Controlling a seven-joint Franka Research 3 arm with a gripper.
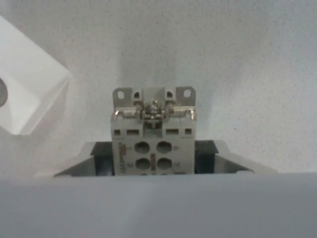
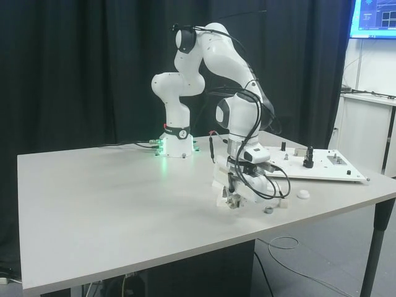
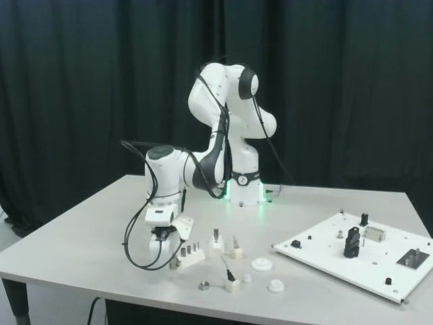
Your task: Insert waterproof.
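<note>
Looking down past the wrist, I saw the waterproof connector (image 1: 152, 133) sitting between the fingers of the gripper (image 1: 153, 161), its pin holes facing the camera and its metal clamp end pointing down toward the grey desk (image 1: 247, 59). The gripper was narrowed onto the connector's sides, holding it just above the desk; I could not tell whether it touched the surface.

From the room views, the gripper (image 2: 234, 197) hung low over the near part of the desk, beside a small white holder (image 3: 191, 256) with upright parts. The white assembly board (image 3: 352, 254) lay well apart, toward the far side of the desk.

To do this step well, I judged I should lift the connector straight up before travelling, keeping it square in the grip so it did not twist. I would then carry it across to the board and line it up over its socket before pressing down. Which socket that was I could not make out.
</note>
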